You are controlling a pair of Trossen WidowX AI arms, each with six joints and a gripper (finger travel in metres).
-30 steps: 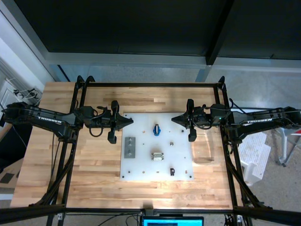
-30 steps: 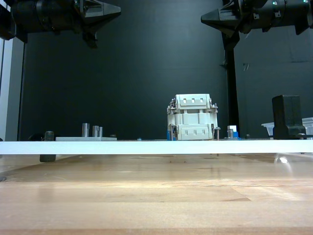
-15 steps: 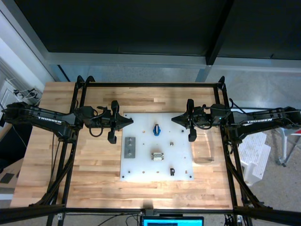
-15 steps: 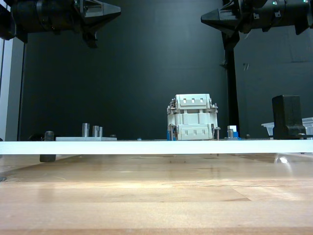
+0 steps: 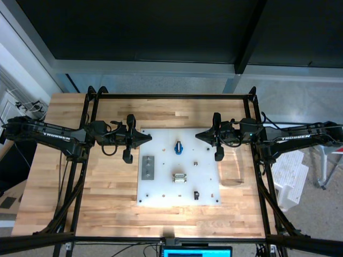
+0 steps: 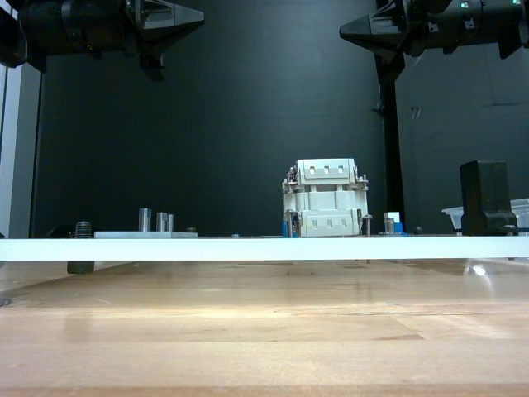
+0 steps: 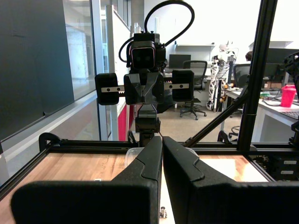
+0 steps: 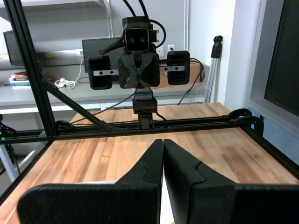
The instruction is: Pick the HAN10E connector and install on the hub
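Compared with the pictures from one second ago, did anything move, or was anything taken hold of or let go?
Nothing visibly changed. The left gripper and the right gripper hang shut and empty above the far edge of the white board. The HAN10E connector sits on top of the hub.

bench [image 5: 96,187]: pale wood planks, grain running side to side
white board [image 5: 161,193]: flat on the bench, mid-depth, nearer its right edge
clear tub [image 5: 231,172]: just beside the board's right edge
black frame [image 5: 171,97]: rails along the far and side edges
left gripper [image 5: 149,137]: above the board's far-left corner, jaws together
right gripper [image 5: 197,137]: above the board's far-right corner, jaws together
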